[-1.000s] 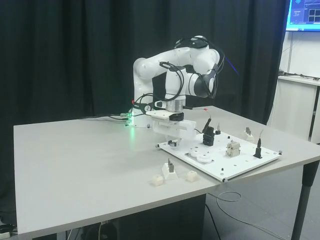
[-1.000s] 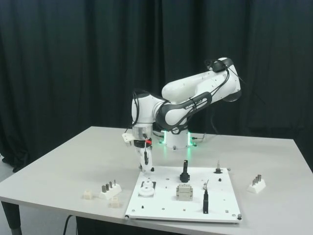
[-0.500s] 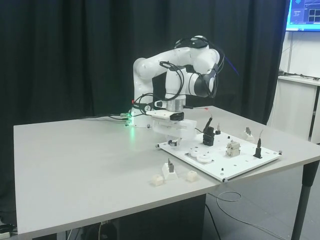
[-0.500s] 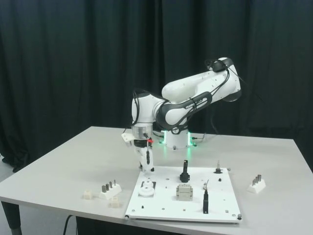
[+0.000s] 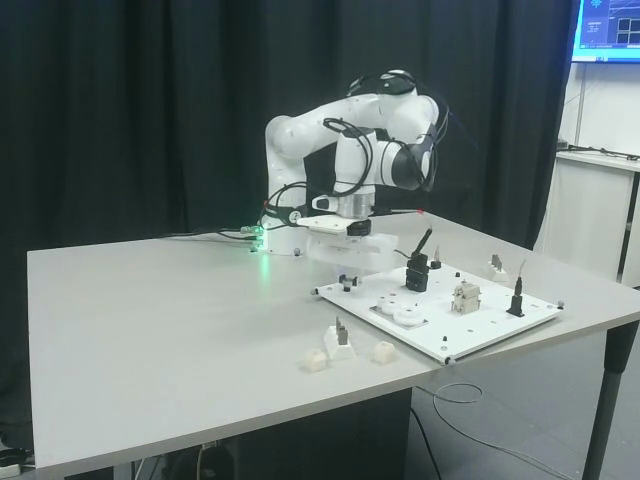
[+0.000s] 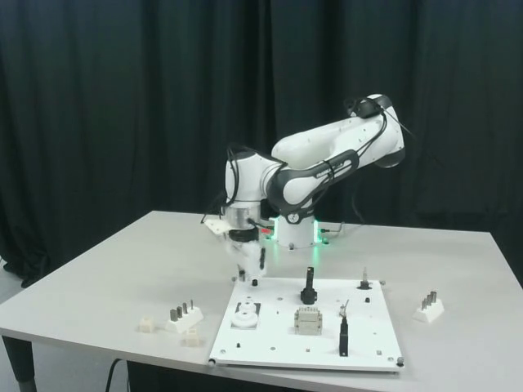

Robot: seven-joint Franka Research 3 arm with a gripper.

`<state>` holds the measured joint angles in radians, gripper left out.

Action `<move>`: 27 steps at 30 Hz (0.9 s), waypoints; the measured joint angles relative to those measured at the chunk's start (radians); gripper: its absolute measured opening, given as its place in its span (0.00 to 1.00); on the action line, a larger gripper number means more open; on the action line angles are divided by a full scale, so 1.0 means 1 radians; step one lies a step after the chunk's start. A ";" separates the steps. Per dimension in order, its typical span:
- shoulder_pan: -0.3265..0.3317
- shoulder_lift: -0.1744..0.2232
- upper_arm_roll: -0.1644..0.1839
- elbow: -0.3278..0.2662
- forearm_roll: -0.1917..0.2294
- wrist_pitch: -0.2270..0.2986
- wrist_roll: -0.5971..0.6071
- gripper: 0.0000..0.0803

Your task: Insert bolt 4.

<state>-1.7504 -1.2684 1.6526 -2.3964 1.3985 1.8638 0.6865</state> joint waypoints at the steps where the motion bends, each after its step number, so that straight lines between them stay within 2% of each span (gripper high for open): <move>1: 0.007 0.001 -0.004 -0.004 -0.005 -0.004 -0.014 0.28; 10: 0.078 0.004 -0.048 -0.046 -0.043 -0.018 -0.114 0.28; 18: 0.132 0.004 -0.077 -0.074 -0.062 0.007 -0.340 0.28; 27: 0.150 0.008 -0.080 -0.096 -0.073 0.048 -0.563 0.28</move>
<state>-1.6003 -1.2603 1.5726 -2.4921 1.3251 1.9114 0.1233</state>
